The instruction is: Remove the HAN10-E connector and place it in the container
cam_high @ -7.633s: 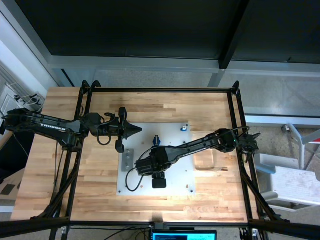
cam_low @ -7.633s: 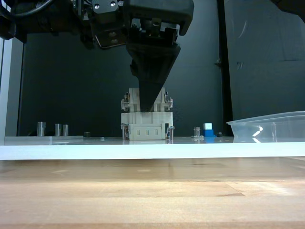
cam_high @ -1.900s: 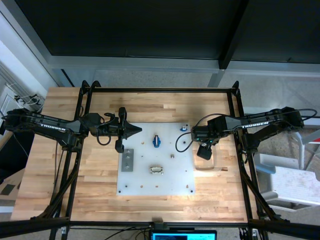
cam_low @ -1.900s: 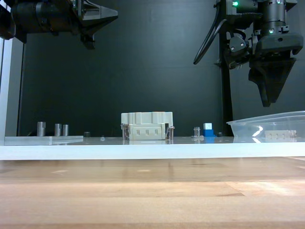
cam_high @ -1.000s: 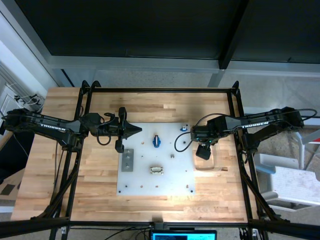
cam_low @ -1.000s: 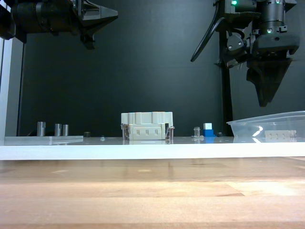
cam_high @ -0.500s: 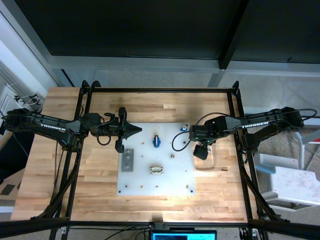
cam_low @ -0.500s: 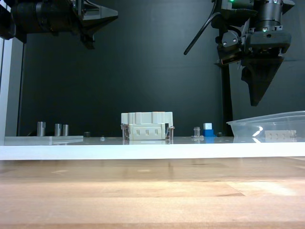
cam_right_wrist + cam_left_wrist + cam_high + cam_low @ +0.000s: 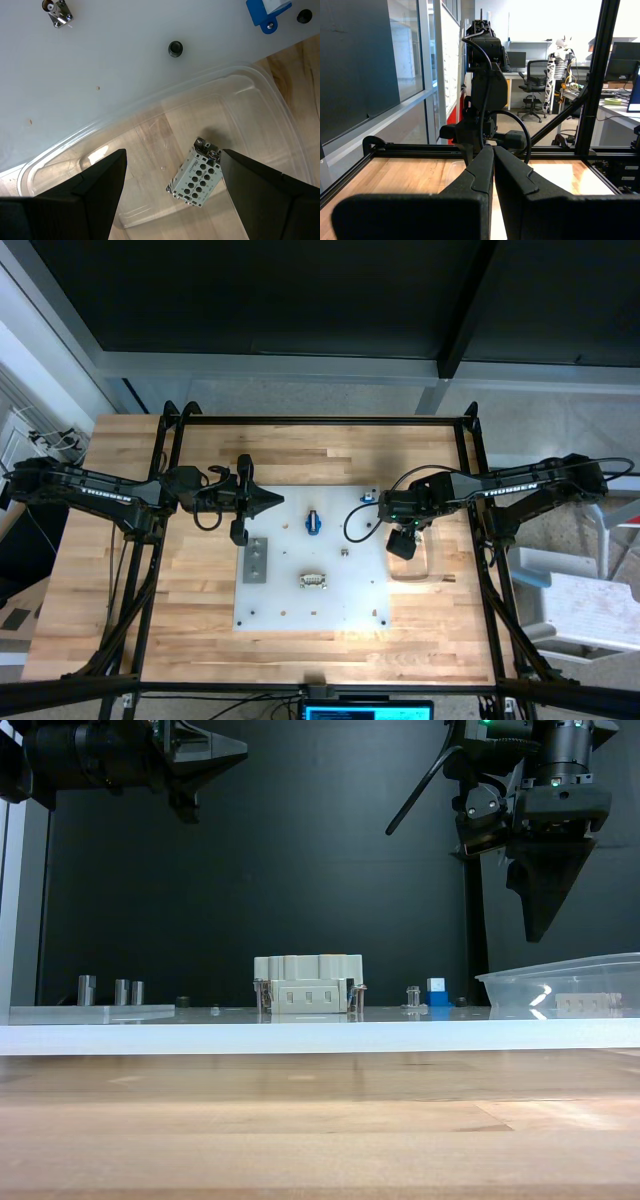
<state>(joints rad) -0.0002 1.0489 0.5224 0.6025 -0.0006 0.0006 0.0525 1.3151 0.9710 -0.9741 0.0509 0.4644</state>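
Now, HAN10-E connector (image 9: 194, 172) lying in container (image 9: 145, 145), right gripper (image 9: 541, 910) above it, fingers (image 9: 90, 200) spread, empty, left gripper (image 9: 493, 150) aloft over far-left corner of white board (image 9: 350, 590), fingers (image 9: 480, 172) pressed together.

HAN10-E connector (image 9: 194, 174) in container (image 9: 150, 150) under right gripper (image 9: 535, 932); left gripper (image 9: 275, 500) over board (image 9: 340, 600)
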